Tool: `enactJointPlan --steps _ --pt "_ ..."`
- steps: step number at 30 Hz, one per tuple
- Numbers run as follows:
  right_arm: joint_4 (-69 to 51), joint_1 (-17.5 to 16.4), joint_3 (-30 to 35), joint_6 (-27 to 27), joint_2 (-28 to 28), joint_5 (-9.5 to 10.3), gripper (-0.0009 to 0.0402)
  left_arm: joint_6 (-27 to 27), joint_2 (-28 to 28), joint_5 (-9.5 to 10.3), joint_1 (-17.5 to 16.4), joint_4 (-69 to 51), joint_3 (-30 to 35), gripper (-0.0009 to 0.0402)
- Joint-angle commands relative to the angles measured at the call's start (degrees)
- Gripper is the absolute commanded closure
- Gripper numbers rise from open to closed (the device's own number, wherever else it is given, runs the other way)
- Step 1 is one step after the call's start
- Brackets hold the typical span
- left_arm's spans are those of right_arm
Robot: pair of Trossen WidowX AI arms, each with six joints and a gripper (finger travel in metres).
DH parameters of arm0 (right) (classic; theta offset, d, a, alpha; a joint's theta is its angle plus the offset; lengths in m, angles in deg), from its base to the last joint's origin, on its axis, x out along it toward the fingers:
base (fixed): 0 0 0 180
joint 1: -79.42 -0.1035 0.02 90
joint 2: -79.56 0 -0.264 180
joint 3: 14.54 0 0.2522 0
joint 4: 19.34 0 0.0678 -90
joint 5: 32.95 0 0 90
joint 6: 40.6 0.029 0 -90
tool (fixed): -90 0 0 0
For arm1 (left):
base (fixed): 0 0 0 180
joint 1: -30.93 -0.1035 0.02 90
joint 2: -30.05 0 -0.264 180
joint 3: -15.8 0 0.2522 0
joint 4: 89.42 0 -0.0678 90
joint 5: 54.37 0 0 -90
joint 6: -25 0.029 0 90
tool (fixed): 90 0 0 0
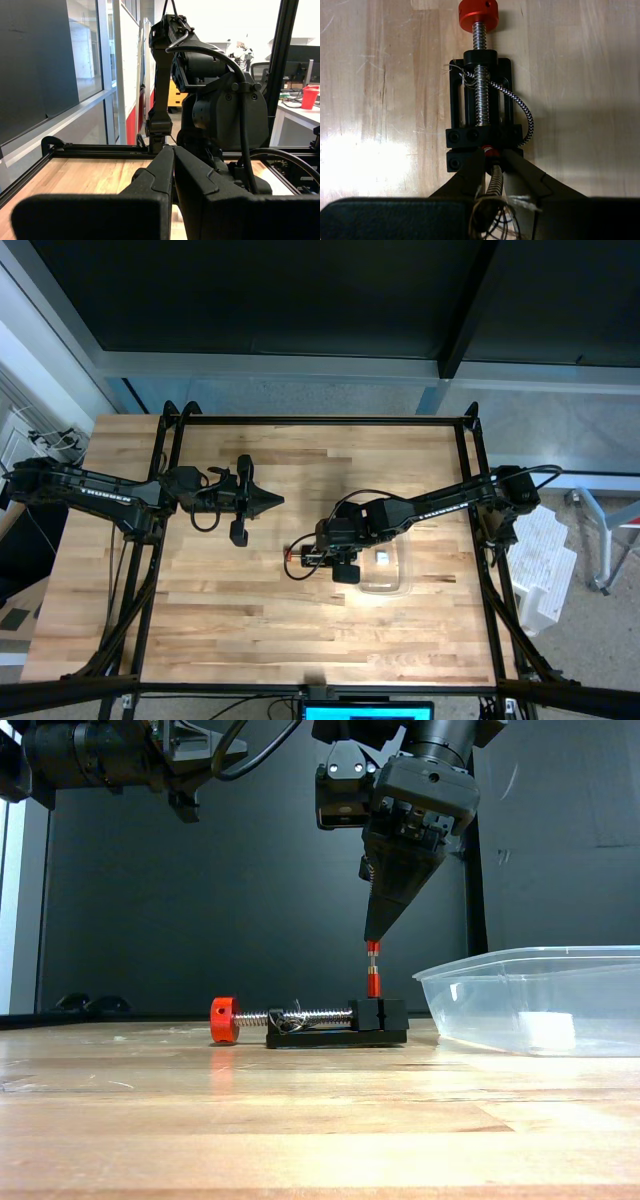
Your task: Pick the RCA connector and install on taskboard
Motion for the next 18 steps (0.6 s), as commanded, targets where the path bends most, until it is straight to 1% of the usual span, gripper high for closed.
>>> enactJointPlan --steps 1,2,18 --pt "0.0 0.0 0.0 0.0 0.0 0.17 0.0392 0.0 0.0 0.00 0.0 0.0 0.0 0.0393" --pt "0.0 0.0 0.0 0.0 0.0 0.42 0.0392 0.0 0.0 -0.02 0.0 0.0 0.0 0.0393" --pt "0.0 0.0 0.0 0.1 0.0 0.57 0.0392 0.0 0.0 -0.02 0.0 0.0 0.0 0.0393"
